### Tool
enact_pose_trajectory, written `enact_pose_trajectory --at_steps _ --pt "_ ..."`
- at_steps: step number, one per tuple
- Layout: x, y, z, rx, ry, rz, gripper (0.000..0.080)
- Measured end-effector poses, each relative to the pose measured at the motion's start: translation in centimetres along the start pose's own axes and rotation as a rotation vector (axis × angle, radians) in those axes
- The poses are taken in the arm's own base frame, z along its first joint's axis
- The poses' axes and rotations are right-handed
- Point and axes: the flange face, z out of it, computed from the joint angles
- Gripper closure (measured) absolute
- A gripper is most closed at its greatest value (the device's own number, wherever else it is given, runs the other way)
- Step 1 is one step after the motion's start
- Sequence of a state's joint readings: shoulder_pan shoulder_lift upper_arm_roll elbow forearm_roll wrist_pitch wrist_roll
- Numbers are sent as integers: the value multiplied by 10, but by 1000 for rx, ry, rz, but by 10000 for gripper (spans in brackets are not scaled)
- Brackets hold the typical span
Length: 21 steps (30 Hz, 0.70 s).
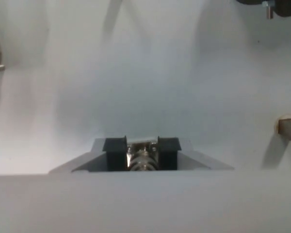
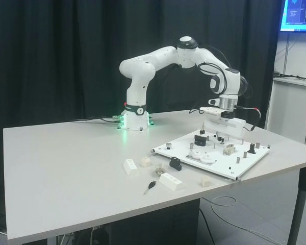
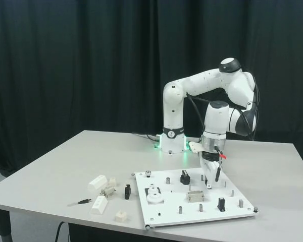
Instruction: Remove BNC.
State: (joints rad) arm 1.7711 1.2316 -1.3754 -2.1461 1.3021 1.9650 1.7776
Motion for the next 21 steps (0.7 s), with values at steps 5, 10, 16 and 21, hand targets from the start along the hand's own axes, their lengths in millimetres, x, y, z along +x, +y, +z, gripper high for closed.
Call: enact_pose_trajectory --at_steps 5,10,16,21 --pt "0 0 0 -2 0 -36 672" --pt "0 0 0 -5 -1 -57 673" --pt "0 -1 1 -12 -4 -95 672" --pt "0 -2 1 -19 -11 -157 672"
